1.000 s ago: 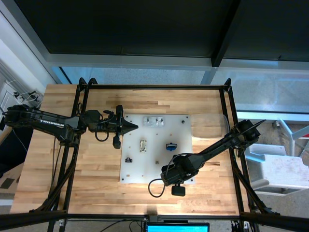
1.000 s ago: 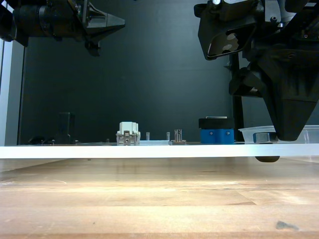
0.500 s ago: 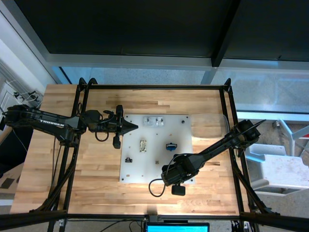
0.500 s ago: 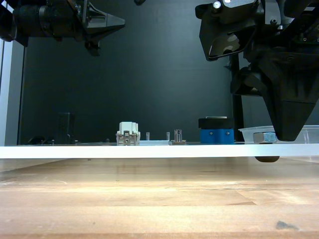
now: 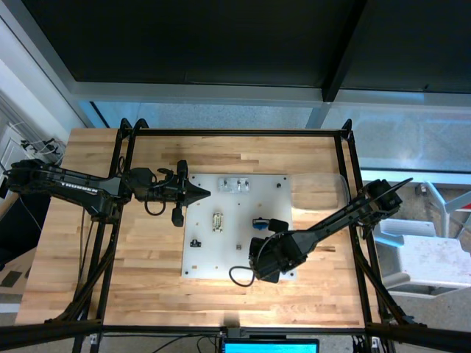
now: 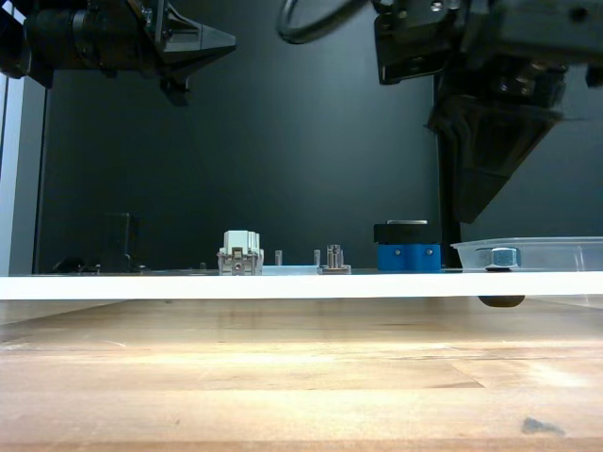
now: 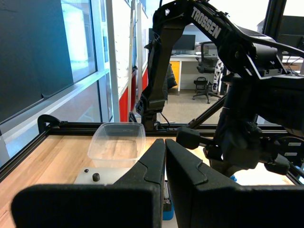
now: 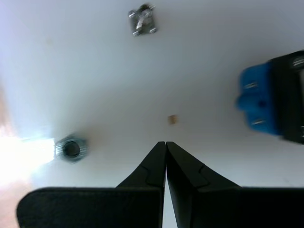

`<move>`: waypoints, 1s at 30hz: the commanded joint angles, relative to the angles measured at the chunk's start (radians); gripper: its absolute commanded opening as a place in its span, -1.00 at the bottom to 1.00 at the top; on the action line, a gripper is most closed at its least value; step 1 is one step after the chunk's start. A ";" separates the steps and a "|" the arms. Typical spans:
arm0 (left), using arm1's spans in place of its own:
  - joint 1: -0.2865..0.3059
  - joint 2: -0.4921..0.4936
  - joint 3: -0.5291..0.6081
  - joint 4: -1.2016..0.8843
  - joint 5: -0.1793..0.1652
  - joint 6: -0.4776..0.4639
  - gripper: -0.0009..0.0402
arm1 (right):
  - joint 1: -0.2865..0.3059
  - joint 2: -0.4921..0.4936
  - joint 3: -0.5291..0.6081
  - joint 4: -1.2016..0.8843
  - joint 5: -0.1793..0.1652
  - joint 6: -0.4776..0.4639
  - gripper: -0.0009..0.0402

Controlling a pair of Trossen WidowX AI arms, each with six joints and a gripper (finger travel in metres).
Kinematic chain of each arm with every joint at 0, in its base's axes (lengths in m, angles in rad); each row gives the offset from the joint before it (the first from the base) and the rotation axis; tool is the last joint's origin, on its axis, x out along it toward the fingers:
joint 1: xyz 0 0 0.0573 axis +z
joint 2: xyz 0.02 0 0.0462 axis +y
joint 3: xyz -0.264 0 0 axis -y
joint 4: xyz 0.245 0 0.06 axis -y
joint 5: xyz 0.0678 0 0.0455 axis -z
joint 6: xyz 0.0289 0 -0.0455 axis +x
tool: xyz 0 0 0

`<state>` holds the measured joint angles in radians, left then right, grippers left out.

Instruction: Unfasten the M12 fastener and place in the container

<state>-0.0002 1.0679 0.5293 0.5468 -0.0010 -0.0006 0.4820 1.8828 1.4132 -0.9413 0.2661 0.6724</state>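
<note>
- The M12 fastener (image 6: 499, 256) sits on its stud (image 8: 71, 149) at the white board's (image 5: 213, 254) near right edge.
- The right gripper (image 8: 165, 143) hangs above it, fingers pressed together on nothing. Unfastening looks unfinished, so the next move calls for spreading, dropping around the nut and twisting.
- The container (image 6: 551, 252) lies beyond the board's far right edge, without the nut.
- The left gripper (image 7: 165, 141), closed, hovers at the board's far left edge.

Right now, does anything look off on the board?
Yes: the right pincer is shut on nothing above the board, beside the silver nut, which sits on its stud, not in the clear tray. The left pincer hangs shut over the board's far left corner.
</note>
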 commanded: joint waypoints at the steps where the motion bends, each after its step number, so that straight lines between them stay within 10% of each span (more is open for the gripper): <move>1: 0.000 0.001 0.000 0.000 0.000 0.000 -0.96 | 0.003 0.002 0.018 0.004 -0.146 -0.006 -0.96; 9: 0.000 0.001 0.000 -0.001 0.000 0.000 -0.96 | 0.008 0.004 0.051 0.051 -0.340 -0.047 -0.96; 30: 0.000 0.001 0.000 0.000 0.000 0.000 -0.96 | -0.011 0.090 0.029 0.101 -0.333 -0.174 -0.96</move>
<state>-0.0002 1.0679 0.5293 0.5472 -0.0010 -0.0002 0.4702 1.9724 1.4418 -0.8394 -0.0757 0.5022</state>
